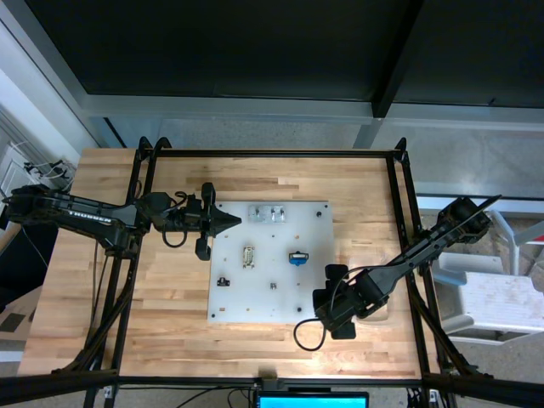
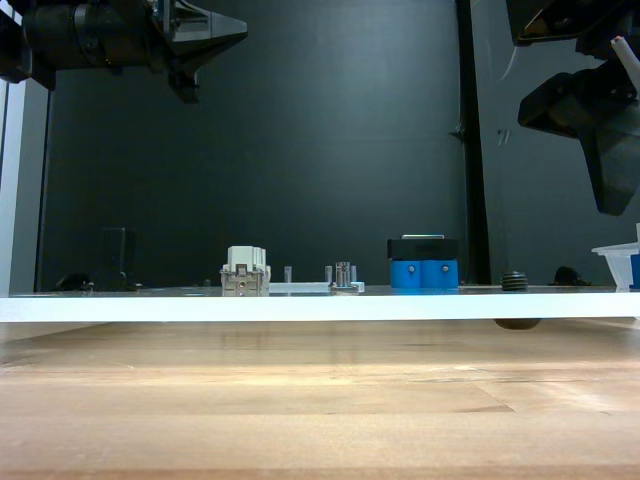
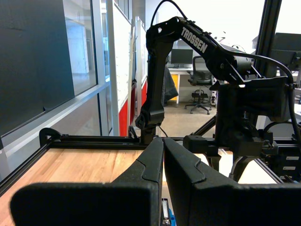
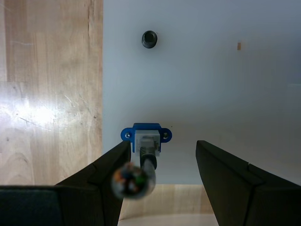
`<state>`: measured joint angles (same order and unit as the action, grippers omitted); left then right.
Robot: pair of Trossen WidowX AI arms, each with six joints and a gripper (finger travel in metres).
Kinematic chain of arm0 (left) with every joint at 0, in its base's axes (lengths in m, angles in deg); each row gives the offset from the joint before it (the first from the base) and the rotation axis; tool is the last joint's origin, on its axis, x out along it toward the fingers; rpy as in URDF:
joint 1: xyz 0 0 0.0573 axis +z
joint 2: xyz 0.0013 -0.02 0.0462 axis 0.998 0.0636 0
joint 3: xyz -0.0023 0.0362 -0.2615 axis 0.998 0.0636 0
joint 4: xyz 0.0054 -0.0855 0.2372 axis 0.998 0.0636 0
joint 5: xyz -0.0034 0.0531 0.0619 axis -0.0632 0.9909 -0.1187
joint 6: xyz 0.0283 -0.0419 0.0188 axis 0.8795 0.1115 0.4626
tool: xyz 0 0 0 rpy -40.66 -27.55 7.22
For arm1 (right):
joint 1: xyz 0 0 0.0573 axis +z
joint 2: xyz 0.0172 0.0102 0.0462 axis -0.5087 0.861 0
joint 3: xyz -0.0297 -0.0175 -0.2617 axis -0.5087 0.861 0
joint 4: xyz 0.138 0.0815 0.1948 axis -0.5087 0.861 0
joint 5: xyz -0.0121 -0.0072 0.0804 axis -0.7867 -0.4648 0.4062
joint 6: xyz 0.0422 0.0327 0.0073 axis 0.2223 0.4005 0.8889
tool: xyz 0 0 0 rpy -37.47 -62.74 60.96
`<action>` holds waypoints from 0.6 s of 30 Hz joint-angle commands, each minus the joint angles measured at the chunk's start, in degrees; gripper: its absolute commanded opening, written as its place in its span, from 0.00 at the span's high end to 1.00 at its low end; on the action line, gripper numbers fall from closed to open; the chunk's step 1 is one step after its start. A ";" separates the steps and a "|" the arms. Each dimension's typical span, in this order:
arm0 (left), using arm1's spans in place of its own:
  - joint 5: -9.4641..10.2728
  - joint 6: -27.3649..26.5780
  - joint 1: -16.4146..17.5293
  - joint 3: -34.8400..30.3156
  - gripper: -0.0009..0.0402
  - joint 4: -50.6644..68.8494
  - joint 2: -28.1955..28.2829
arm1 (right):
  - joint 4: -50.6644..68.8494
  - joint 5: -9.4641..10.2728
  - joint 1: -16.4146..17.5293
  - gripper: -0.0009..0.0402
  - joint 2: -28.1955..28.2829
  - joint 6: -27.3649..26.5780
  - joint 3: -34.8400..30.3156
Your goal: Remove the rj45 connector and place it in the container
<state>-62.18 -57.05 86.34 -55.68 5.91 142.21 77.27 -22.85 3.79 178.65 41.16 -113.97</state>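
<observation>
The rj45 connector [image 4: 146,141] is plugged into a blue socket [image 1: 297,258] on the white board [image 1: 255,297], with its short cable stub [image 4: 134,181] pointing up. My right gripper [image 4: 162,145] hangs open well above it; the connector shows between the fingers, close to one finger [image 4: 110,172]. In the high view the right gripper [image 1: 327,289] is over the board's right edge. My left gripper [image 1: 228,221] is shut and empty, held high at the board's left edge. A corner of the clear container [image 2: 618,262] shows at the far right of the low view.
The board also carries a grey connector block [image 1: 248,257], a metal fitting [image 1: 265,212], a small black part [image 1: 223,280] and a black knob [image 4: 149,39]. A black frame [image 1: 399,212] surrounds the wooden table [image 1: 170,323].
</observation>
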 commanded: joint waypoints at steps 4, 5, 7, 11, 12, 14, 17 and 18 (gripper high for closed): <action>-0.02 0.00 0.02 0.00 0.98 0.00 0.00 | -1.22 0.00 0.00 0.51 0.00 0.02 0.87; -0.02 0.00 0.00 0.00 0.98 0.00 0.02 | -1.42 0.00 0.00 0.51 0.00 0.02 1.03; -0.02 0.00 0.02 0.00 0.98 0.00 0.00 | -1.57 -0.02 0.00 0.51 0.02 0.00 1.11; -0.02 0.00 0.02 0.00 0.98 0.00 0.00 | -1.62 0.00 0.00 0.51 0.00 0.02 1.18; -0.02 0.00 0.02 0.00 0.98 0.00 0.00 | -1.64 0.00 0.00 0.51 0.00 0.02 1.16; -0.02 0.00 0.00 0.00 0.98 0.00 0.00 | -1.66 0.00 0.00 0.51 0.00 0.00 1.16; -0.02 0.00 0.00 0.00 0.98 0.00 0.00 | -1.64 0.00 0.00 0.52 0.00 0.02 1.16; -0.02 0.00 0.02 0.00 0.98 0.00 0.00 | -1.66 0.02 0.00 0.53 0.00 0.00 1.16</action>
<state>-62.20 -57.05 86.34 -55.66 5.93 142.21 75.61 -22.85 3.79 178.65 41.16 -112.76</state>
